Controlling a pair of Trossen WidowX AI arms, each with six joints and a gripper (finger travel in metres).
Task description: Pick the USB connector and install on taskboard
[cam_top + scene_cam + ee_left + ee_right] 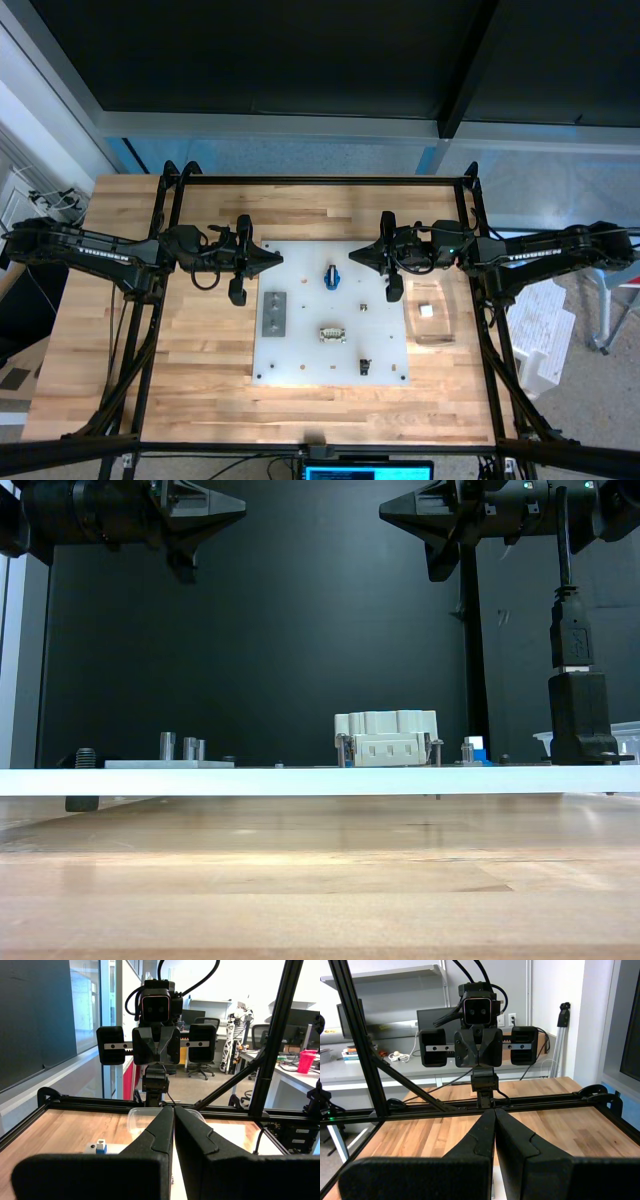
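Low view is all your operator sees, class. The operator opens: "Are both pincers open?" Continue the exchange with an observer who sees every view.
Observer: No. The wrist views show the left pincer and the right pincer shut, with nothing between the fingers.
Operator: Where do they hang?
Observer: From above, both are over the far part of the taskboard. The left is near its far left corner and the right near the middle of that edge, tips facing each other.
Operator: What lies right of the board?
Observer: A clear tray sits beside it, holding a small white cube.
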